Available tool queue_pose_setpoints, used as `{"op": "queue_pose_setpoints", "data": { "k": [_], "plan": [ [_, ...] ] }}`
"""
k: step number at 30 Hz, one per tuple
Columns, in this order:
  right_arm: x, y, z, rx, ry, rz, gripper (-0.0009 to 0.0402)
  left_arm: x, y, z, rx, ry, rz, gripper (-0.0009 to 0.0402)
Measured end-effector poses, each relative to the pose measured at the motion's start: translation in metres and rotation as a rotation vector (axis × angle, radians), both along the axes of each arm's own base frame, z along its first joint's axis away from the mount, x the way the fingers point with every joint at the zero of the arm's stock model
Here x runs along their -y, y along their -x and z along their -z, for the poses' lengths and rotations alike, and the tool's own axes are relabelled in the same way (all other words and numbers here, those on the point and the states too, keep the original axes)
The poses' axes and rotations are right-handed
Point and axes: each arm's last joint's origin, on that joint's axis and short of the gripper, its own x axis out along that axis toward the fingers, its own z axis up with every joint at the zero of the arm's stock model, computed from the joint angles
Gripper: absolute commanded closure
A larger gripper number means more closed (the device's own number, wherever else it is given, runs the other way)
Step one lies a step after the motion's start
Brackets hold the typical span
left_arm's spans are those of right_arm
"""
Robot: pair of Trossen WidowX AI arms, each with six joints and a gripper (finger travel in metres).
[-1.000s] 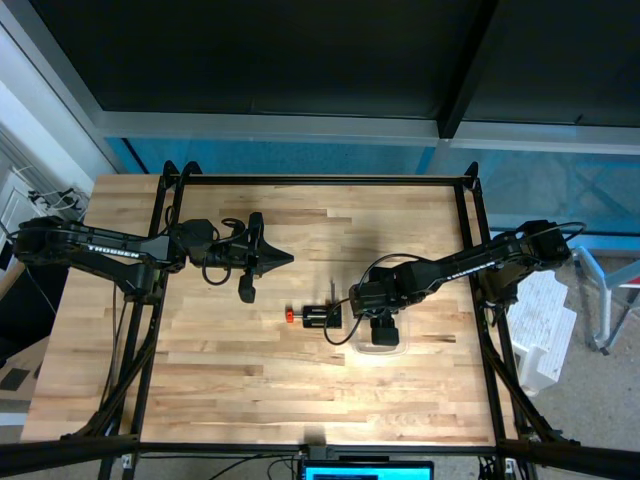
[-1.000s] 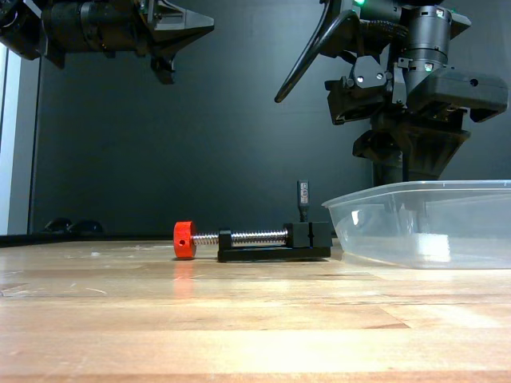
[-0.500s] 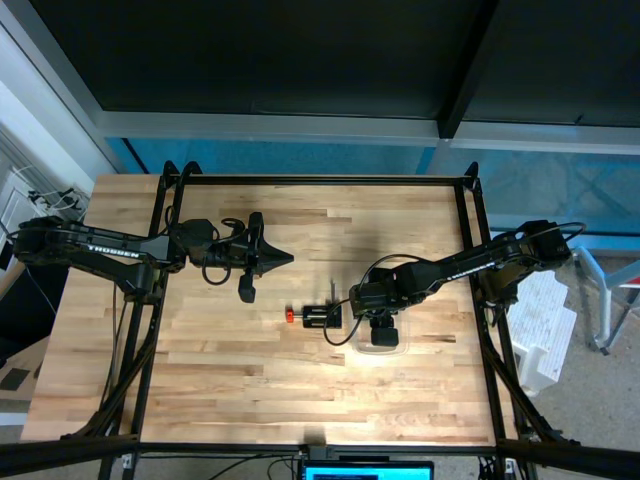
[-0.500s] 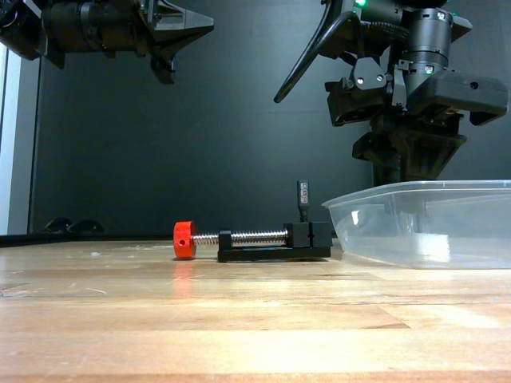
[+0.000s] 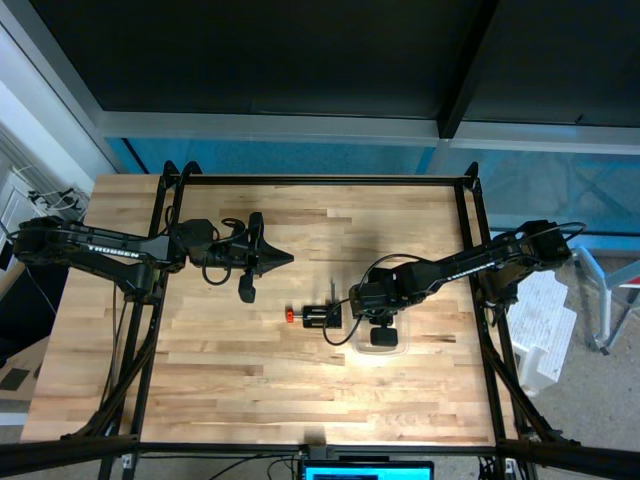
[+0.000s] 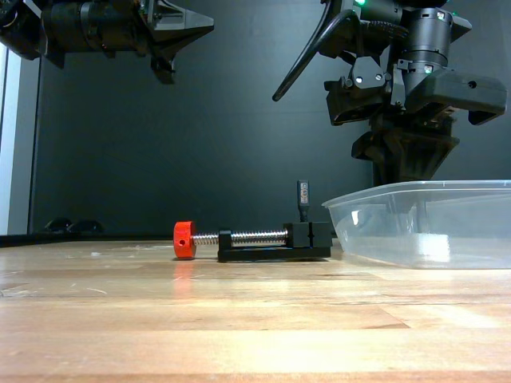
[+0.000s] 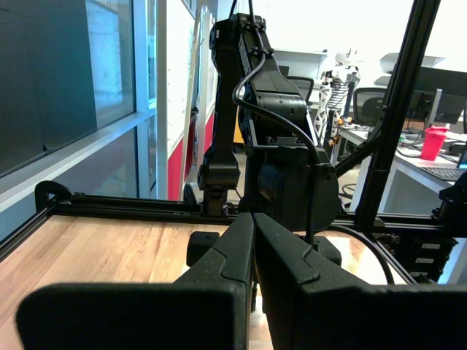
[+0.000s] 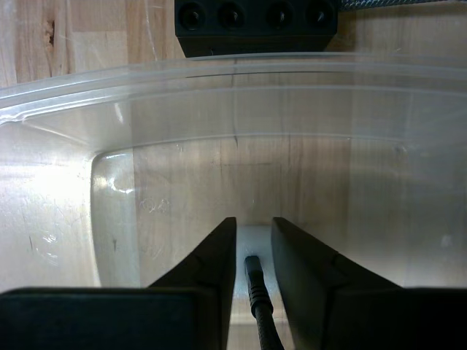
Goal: Pick the usb-c connector and install on the hub
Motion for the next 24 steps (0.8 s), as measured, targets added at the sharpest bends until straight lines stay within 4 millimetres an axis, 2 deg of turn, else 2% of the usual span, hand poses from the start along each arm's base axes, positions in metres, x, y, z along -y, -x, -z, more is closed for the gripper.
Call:
{"op": "queue_pose_setpoints", "data": {
  "k": [6, 24],
  "plan": [
    [0.0000, 0.0000, 0.0000, 0.000, 0.000, 0.000, 0.0396, 0.0000, 0.0000, -0.0002, 0.001, 0.000, 0.000, 0.0393],
    [0.0003, 0.0002, -0.0003, 0.000, 0.001, -0.002, 0.0393, 0.0000, 0.0000, -0.0001, 0.000, 0.000, 0.000, 0.0393]
  ]
}}
